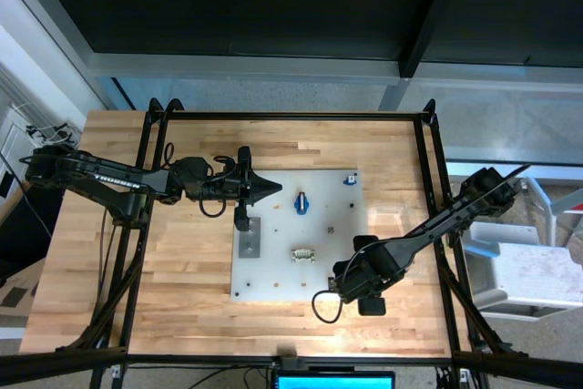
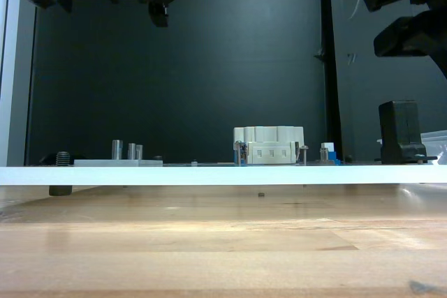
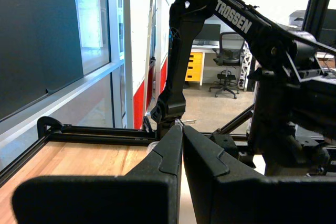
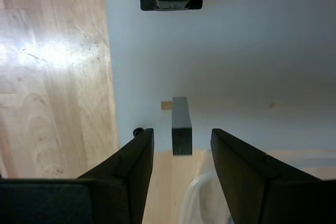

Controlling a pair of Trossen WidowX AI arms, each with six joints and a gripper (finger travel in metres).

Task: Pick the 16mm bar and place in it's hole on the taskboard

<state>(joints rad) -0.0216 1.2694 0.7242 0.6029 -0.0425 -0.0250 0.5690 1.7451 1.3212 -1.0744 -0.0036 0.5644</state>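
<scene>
Bar (image 4: 180, 116), perhaps seated, under right tool (image 4: 182, 134)

The task board (image 1: 273, 271) is plain white, on a table (image 1: 182, 261) of pale wood strips with streaky grain. On the board sit a bright blue part (image 1: 301, 201), a cream connector (image 1: 303, 254) and, at its left edge, a grey plate (image 1: 248, 241). The 16mm bar (image 4: 181, 124), at the board's near right corner, is dark grey, nearly black. The left gripper (image 1: 276, 188), over the board's far left, and the right gripper (image 4: 181, 131), at that same corner, are black.
</scene>
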